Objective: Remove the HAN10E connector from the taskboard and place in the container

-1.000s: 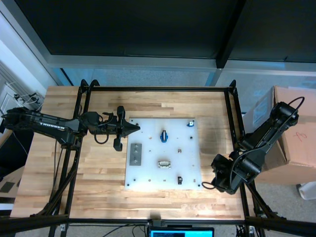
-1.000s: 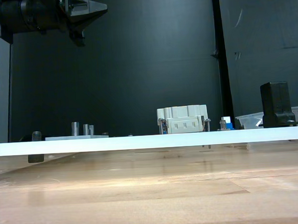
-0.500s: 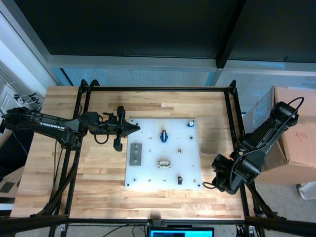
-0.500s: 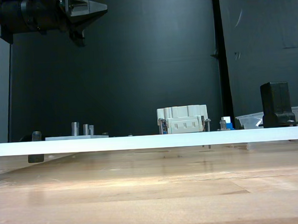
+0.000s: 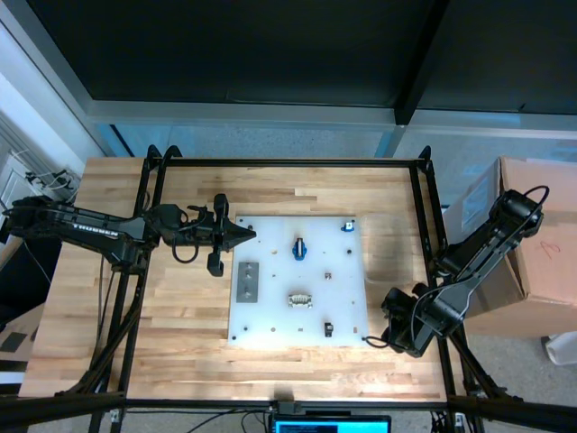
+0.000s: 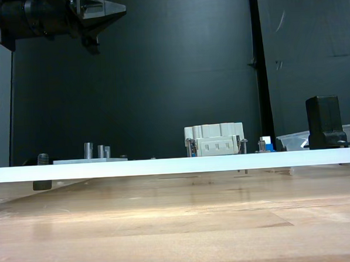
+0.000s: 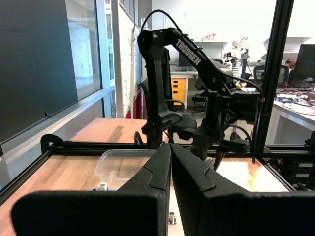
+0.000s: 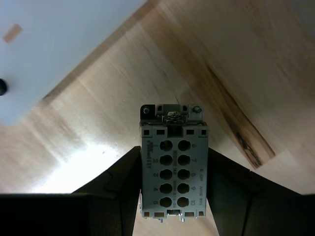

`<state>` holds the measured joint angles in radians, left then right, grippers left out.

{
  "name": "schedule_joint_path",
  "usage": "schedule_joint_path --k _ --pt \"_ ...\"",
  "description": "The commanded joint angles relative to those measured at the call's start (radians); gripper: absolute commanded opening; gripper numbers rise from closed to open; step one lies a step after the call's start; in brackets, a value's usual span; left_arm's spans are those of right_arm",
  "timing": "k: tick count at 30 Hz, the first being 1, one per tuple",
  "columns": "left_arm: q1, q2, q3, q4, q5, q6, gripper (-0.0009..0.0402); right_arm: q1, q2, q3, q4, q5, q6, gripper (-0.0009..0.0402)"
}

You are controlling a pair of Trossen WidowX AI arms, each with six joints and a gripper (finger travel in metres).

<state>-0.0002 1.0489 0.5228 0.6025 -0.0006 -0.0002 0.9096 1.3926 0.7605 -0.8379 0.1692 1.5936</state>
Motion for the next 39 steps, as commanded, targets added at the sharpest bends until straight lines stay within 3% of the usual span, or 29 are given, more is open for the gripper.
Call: schedule_joint_path --k 1,6,24,29,39 --pt "0.0 0.0 0.0 0.0 0.0 0.0 0.0 0.001 0.013 -0.014 0.025 0.0 0.0 0.0019" --pt "0.0 0.0 0.0 0.0 0.0 0.0 0.0 0.003 0.02 -0.016 0.029 0.0 -0.001 0.0055" --pt "0.0 0.0 0.0 0.0 0.0 0.0 0.0 0.008 0.018 -0.016 0.036 -0.005 -0.001 0.0259" --pt "0.0 0.0 0.0 0.0 0.0 0.0 0.0 0.008 0.013 0.016 -0.005 -0.005 -0.004 0.0284" --pt "0.0 0.0 0.0 0.0 0.0 0.0 0.0 0.007 -0.043 0.167 -0.191 -0.013 -0.013 0.0287"
